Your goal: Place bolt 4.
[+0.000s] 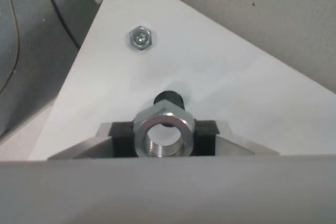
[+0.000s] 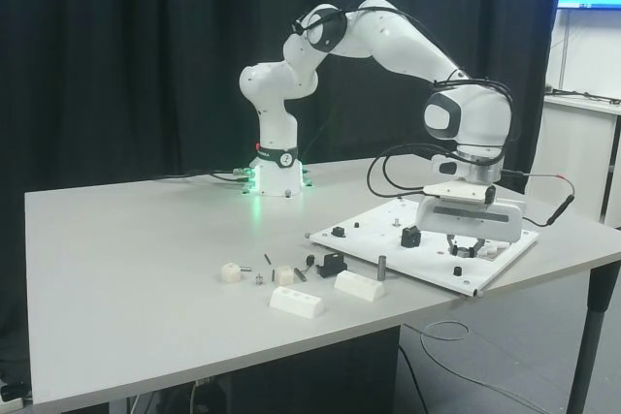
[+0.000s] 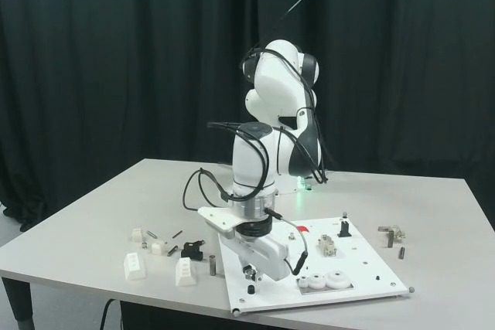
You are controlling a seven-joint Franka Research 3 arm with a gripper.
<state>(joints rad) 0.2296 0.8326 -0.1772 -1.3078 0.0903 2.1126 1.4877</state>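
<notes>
We hold the bolt between the narrowed fingers of our gripper, low over the white board, presumably so its black tip hangs straight above a dark hole just past it. Only the wrist view shows that grip and a seated nut farther along the board. The room views show instead that the board's corner overhangs the table and that loose parts lie beside the board.
</notes>
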